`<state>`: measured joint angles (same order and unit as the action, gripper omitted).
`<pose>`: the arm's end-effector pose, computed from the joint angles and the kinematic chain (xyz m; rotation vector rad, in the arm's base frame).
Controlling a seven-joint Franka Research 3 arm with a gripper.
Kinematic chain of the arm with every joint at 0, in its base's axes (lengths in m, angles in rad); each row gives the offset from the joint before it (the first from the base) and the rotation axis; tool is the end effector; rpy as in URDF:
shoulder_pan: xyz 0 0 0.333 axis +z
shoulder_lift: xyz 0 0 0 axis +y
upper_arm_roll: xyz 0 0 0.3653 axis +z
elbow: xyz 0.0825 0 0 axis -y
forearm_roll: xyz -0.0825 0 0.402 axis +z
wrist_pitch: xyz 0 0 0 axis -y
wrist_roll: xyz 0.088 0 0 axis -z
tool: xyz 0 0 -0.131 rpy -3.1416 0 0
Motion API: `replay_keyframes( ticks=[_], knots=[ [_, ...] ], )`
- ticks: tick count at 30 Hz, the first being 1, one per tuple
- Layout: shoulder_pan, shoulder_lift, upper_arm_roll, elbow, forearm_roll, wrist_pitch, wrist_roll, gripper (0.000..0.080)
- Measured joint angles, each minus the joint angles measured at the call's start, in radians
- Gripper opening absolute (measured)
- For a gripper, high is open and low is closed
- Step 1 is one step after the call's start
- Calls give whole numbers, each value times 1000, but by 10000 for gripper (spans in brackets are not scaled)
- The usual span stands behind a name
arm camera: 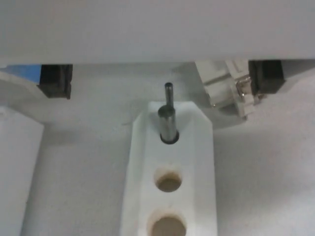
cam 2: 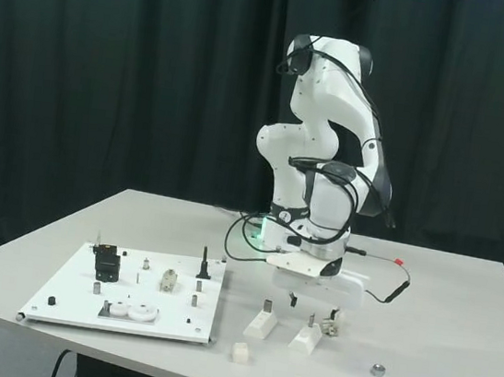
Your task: Pick round peg 1.
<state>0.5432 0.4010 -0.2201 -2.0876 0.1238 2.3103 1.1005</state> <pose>0.5603 0.1937 0.2287 2.7515 -1.2598 -0.1875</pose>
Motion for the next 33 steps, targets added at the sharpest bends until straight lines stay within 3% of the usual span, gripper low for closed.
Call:
replay_keyframes(
  ticks=[15,16,21,22,30,31,33],
  knots=[
    [0,6,10,0,-1,4,17,800],
    [0,6,10,0,-2,4,17,681],
    [-1,6,10,-1,-10,4,17,681],
    [-1,6,10,-2,-12,4,17,497],
    [-6,7,9,-7,-13,10,17,497],
    [-7,7,9,-8,-13,12,16,140],
    [-8,9,9,-9,-14,16,15,140]
  ],
)
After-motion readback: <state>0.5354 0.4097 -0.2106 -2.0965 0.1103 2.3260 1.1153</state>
